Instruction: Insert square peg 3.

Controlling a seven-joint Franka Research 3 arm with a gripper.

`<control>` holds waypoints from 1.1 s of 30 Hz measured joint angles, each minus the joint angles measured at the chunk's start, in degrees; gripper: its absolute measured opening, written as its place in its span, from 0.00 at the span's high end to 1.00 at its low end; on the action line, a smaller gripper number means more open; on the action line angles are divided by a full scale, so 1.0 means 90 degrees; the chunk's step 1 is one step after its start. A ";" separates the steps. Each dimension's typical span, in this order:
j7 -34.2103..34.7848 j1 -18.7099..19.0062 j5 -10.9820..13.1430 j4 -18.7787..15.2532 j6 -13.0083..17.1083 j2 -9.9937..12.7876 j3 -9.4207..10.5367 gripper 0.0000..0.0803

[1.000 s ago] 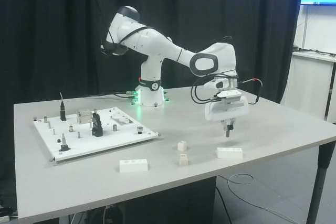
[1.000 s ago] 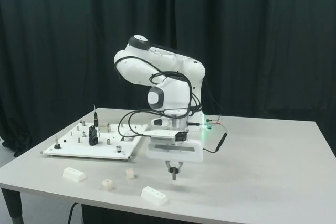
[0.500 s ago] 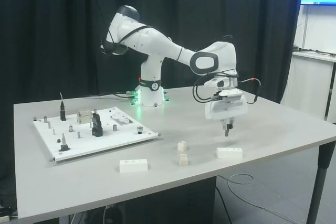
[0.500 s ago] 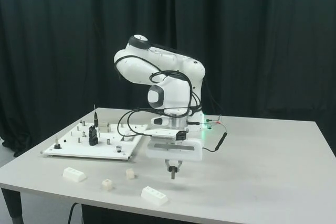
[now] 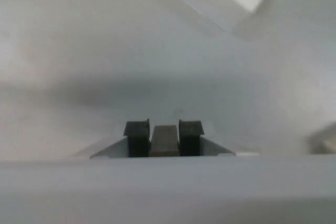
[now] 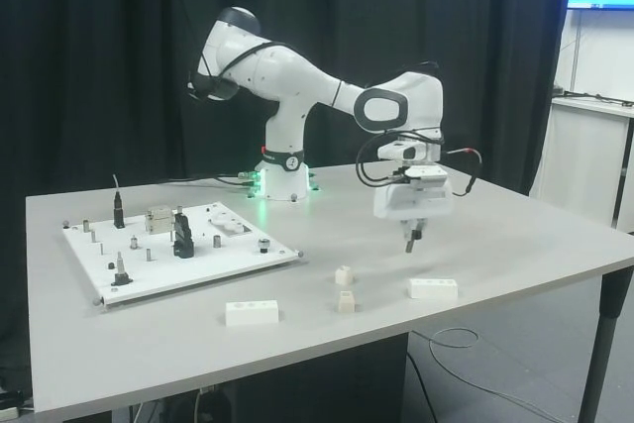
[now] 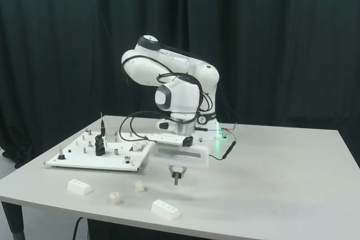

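Above the worktop (image 6: 515, 235), the jaws are closed on the peg (image 5: 164, 139), small, stiff and likely light, gripped near its top.

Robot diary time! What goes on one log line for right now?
end effector: shut on square peg | height: above grey table, no contact | white block: on table, peg not inserted

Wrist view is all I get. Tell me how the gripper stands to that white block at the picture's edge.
Observer: The gripper hangs above the table, not over the white block, which lies nearer the table's front edge.
Operator: Name what else lies near the block.
Observer: Two small cubes sit beside it, toward the white board.
Operator: Report the peg.
Observer: The peg points straight down, its tip off the table.
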 joint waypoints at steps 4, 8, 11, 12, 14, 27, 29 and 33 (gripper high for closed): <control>-0.0450 -0.0114 0.0144 -0.0003 -0.0233 0.0056 0.0107 0.86; -0.0788 -0.0242 0.0279 -0.0002 -0.0444 0.0113 0.0219 0.86; -0.0888 -0.0350 0.0327 -0.0001 -0.0608 0.0154 0.0317 0.86; -0.0917 -0.0387 0.0338 0.0000 -0.0663 0.0170 0.0347 0.86; -0.1001 -0.0463 0.0360 0.0004 -0.0781 0.0203 0.0407 0.86; -0.1846 -0.0999 0.0386 0.0135 -0.1731 0.0399 0.0673 0.86; -0.2023 -0.1108 0.0409 0.0159 -0.1889 0.0401 0.0711 0.86; -0.2419 -0.1366 0.0506 0.0173 -0.2217 0.0402 0.0819 0.86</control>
